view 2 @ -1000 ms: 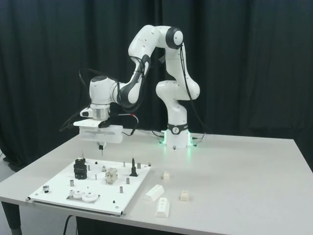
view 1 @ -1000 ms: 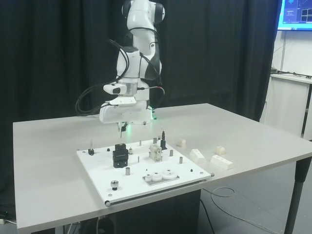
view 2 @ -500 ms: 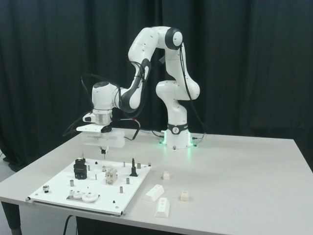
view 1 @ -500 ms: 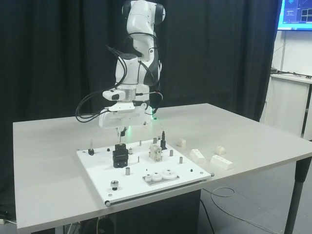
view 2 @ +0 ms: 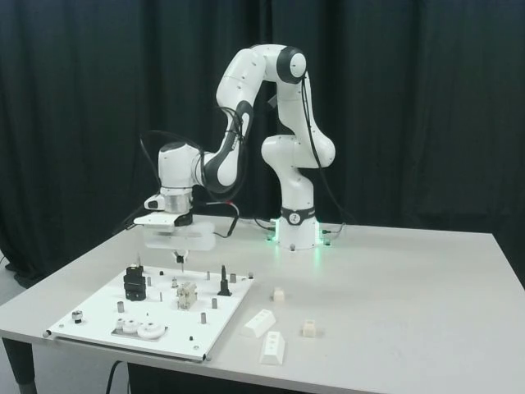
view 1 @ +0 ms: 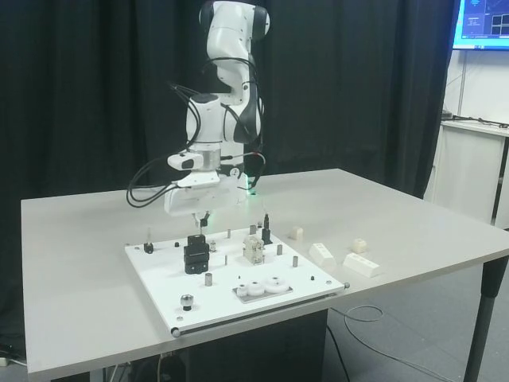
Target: Insert round peg 1.
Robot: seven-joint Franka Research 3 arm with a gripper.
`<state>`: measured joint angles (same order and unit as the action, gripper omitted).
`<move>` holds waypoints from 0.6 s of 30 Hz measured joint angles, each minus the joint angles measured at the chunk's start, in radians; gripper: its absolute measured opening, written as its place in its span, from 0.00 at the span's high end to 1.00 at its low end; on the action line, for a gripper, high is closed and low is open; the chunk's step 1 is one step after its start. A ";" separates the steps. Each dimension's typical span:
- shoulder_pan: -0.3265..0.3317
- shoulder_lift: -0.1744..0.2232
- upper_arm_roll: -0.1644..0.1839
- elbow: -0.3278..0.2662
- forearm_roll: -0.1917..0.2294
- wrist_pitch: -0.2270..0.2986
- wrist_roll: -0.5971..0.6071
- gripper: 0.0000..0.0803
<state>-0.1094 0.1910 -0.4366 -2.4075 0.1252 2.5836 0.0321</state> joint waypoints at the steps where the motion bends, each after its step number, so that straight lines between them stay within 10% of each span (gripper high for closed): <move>1: 0.000 0.000 0.001 -0.004 0.010 0.003 -0.010 0.96; 18: 0.000 0.002 0.002 -0.038 0.082 0.051 -0.067 0.96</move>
<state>-0.1091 0.1926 -0.4350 -2.4450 0.2069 2.6346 -0.0345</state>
